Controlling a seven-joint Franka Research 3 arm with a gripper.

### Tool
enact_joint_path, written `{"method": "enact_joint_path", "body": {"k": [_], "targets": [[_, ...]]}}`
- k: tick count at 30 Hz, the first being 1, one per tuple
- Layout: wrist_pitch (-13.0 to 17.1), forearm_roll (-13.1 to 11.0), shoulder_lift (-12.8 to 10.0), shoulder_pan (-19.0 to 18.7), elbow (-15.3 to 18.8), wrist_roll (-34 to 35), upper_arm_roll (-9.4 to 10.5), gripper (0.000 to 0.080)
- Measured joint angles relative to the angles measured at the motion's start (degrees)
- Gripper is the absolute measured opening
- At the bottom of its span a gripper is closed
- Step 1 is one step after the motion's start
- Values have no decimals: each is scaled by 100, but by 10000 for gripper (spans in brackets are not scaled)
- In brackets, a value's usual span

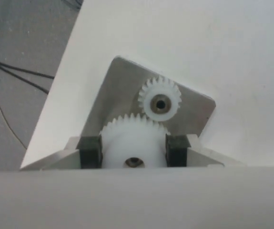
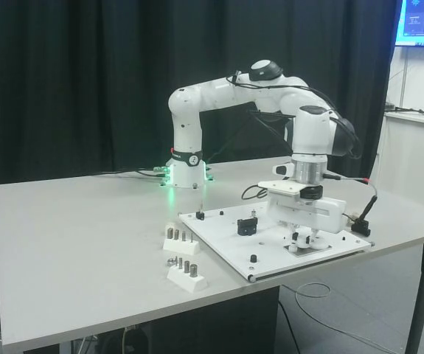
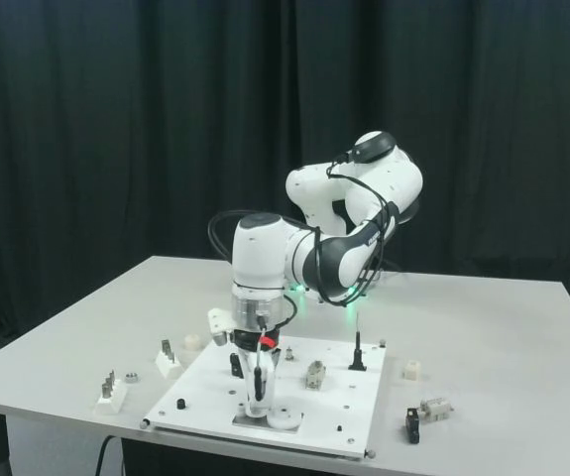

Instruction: Insert medium gear.

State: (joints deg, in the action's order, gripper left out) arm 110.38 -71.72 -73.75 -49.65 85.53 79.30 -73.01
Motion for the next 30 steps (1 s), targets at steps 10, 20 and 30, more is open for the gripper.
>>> {"method": "enact_joint_path", "body": {"k": [10,20,30], "targets": [[55,27,-2,-41,39,97,-1,283],[68,25,-4,-44,39,-680,5,283],[80,14,-4,-45,39,-1375,10,283]]}}
